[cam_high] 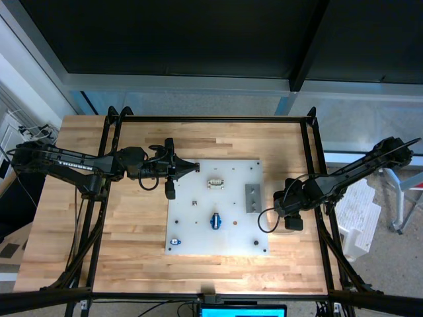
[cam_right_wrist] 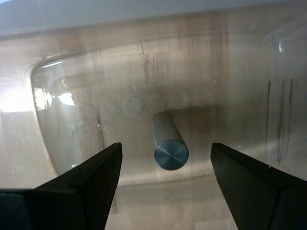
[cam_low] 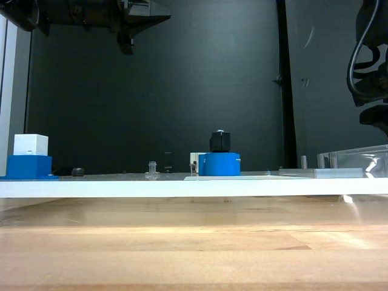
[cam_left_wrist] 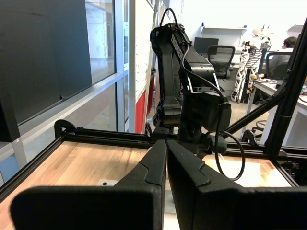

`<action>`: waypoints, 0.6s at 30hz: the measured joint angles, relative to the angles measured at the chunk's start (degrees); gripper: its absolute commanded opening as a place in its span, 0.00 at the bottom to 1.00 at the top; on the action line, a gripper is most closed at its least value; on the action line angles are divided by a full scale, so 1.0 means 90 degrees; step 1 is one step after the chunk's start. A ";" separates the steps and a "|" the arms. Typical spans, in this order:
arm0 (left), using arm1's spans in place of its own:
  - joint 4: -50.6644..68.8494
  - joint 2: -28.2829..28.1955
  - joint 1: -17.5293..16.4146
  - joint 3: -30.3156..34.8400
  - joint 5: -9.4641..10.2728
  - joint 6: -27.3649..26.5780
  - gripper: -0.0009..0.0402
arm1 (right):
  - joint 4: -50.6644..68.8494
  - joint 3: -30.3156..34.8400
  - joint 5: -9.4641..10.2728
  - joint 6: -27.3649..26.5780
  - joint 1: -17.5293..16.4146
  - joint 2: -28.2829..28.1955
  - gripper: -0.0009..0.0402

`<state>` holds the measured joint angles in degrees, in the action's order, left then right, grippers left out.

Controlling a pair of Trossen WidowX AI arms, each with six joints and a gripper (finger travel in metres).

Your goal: Pick the 16mm cylinder and install on the taskboard

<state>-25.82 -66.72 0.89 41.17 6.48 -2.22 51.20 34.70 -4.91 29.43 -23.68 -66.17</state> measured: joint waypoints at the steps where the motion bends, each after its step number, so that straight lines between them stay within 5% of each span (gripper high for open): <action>1: 0.0002 0.0000 0.0000 0.0000 0.0000 0.0000 0.02 | -0.0002 -0.0005 -0.0002 0.0000 0.0000 0.0000 0.62; 18: 0.0000 0.0000 0.0000 0.0002 0.0000 0.0000 0.02 | -0.0036 -0.0012 0.0000 0.0019 -0.0022 0.0000 0.29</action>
